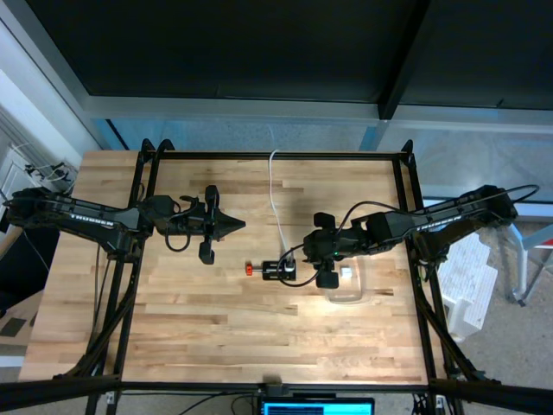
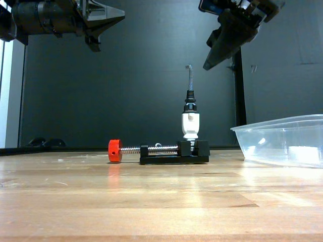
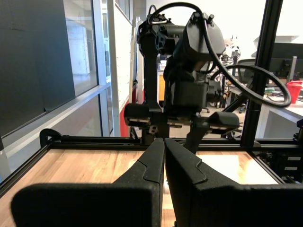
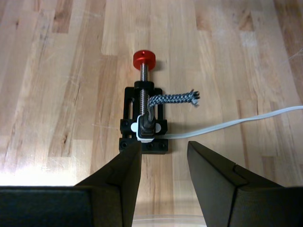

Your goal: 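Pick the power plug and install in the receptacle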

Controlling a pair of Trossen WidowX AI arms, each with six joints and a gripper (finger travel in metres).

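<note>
The right arm (image 1: 432, 220) reaches in from the right edge with its wrist tipped downward. The right pincer (image 2: 214, 54) hangs in the air above the receptacle (image 2: 190, 125) and a little to its right, not touching it. Its fingers are spread with nothing between them — released. The left arm (image 1: 78, 216) stretches level from the left edge. The left pincer (image 1: 233, 225) hangs high over the surface (image 1: 173, 328), well apart from the vise (image 2: 174, 154), its fingers pressed together on nothing.

The receptacle stands upright in the black vise, whose red knob (image 2: 115, 150) is on the side facing the left arm. The power plug (image 2: 190, 105) sits on top of the receptacle, touching it, and a short frayed braided cord (image 2: 190, 78) rises from it. A white cable (image 4: 236, 124) trails from the vise across the surface.

How deep the plug is seated cannot be told. From the right wrist it is seen end-on and blends into the vise, and from above the right pincer covers part of the vise. A clear tray (image 2: 282, 143) lies near the vise on the right arm's side, cut off at the low view's edge — the small white cube (image 1: 346, 273) inside it is only a pale patch through the wall.
</note>
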